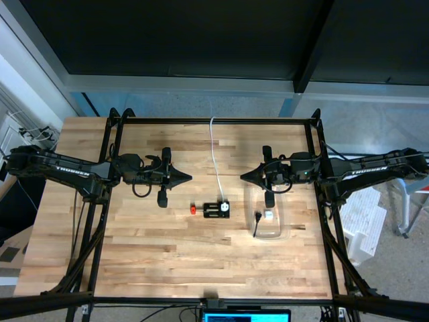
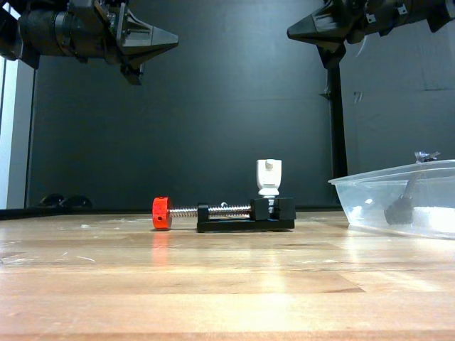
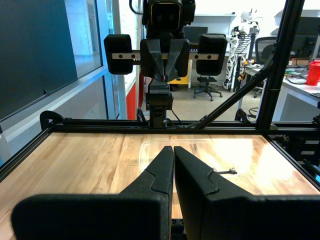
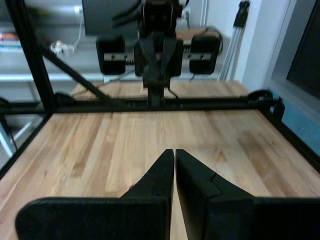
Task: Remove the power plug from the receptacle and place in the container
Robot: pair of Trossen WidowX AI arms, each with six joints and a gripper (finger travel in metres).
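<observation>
Beside white clamped receptacle (image 1: 224, 207), clear rounded plastic container (image 1: 284, 216) holds black power plug (image 1: 258, 217), left gripper (image 1: 188, 178), right gripper (image 1: 243, 177) both pinched closed, raised flanking receptacle

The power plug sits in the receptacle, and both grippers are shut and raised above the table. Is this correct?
Not quite. The power plug is not in the receptacle; it lies inside the container, as the high view shows. The rest stands: the left gripper and the right gripper are both shut and raised above the table.
</observation>
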